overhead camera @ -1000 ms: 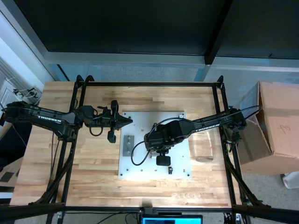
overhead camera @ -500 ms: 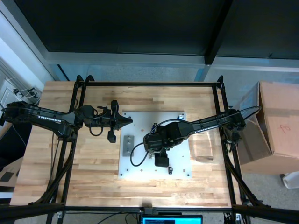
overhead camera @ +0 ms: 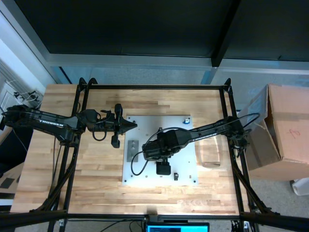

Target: Remove the HAN10E connector from the taskboard and place in the container

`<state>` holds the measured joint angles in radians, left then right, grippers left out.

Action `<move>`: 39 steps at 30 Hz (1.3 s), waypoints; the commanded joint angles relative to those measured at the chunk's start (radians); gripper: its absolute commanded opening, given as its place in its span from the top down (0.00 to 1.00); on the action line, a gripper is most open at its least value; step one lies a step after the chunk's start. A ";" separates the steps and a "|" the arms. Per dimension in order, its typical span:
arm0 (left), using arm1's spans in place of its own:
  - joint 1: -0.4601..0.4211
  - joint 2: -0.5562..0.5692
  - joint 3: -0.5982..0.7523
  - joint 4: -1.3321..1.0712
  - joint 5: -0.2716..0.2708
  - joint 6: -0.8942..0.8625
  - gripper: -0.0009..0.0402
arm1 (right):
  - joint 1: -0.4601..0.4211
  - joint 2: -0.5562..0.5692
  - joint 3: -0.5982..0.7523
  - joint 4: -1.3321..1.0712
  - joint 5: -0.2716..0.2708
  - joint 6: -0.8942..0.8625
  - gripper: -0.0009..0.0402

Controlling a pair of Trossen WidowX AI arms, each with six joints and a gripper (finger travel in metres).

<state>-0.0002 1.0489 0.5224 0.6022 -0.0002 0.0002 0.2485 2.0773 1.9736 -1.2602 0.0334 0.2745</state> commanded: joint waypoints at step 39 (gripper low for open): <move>0.000 0.000 0.000 0.000 0.000 0.000 0.98 | 0.013 0.011 -0.232 0.212 0.000 -0.019 0.55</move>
